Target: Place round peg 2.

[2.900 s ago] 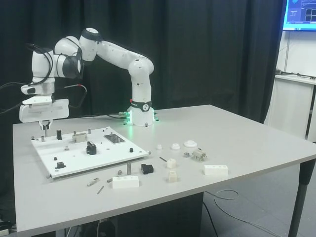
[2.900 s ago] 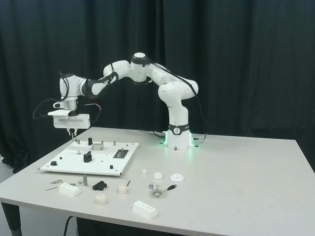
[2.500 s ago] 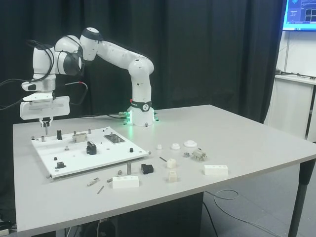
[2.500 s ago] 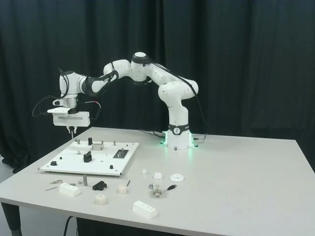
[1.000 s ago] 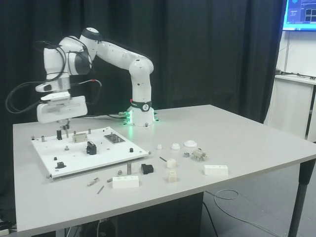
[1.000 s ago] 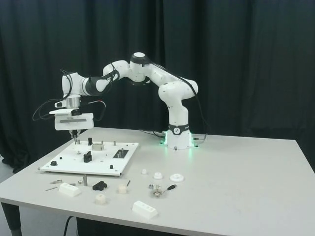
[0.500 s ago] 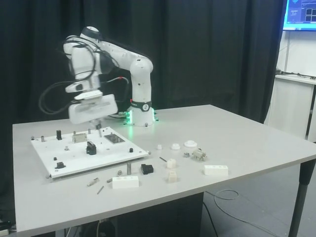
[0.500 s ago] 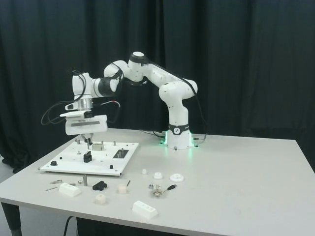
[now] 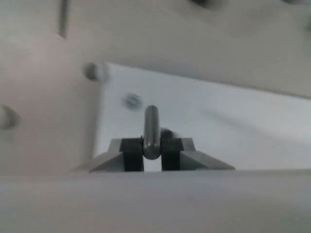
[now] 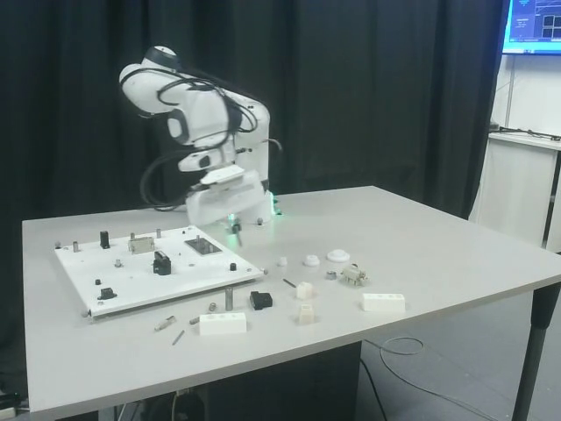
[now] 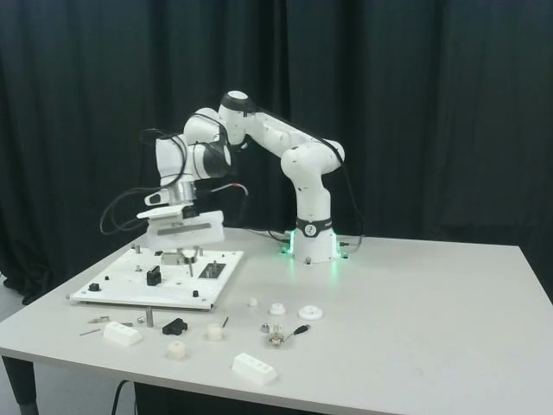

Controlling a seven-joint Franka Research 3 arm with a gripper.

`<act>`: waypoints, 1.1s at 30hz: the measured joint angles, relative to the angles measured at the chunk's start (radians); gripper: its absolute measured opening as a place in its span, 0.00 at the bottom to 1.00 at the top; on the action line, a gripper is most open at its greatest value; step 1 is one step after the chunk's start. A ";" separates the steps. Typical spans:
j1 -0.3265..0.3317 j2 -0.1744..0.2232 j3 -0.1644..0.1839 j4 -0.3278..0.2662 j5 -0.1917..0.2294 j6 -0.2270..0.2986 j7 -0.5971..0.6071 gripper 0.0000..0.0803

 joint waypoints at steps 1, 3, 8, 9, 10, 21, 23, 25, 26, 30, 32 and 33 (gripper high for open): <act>0.012 0.000 0.000 -0.007 -0.005 0.002 0.018 0.09; 0.035 0.000 -0.001 -0.019 -0.016 0.004 0.053 0.09; 0.097 0.000 -0.007 -0.046 -0.050 0.012 0.144 0.09; 0.108 0.000 -0.009 -0.049 -0.057 0.014 0.159 0.09; 0.122 0.000 -0.012 -0.053 -0.068 0.017 0.179 0.09; 0.266 0.000 -0.059 -0.060 -0.183 0.025 0.351 0.09; 0.287 0.000 -0.068 -0.058 -0.202 0.025 0.376 0.09; 0.308 0.000 -0.077 -0.056 -0.218 0.025 0.397 0.09; 0.317 0.000 -0.081 -0.054 -0.225 0.025 0.405 0.09; 0.353 0.000 -0.100 -0.046 -0.248 0.025 0.433 0.09; 0.369 0.000 -0.108 -0.041 -0.256 0.025 0.443 0.09; 0.376 0.000 -0.112 -0.039 -0.259 0.025 0.448 0.09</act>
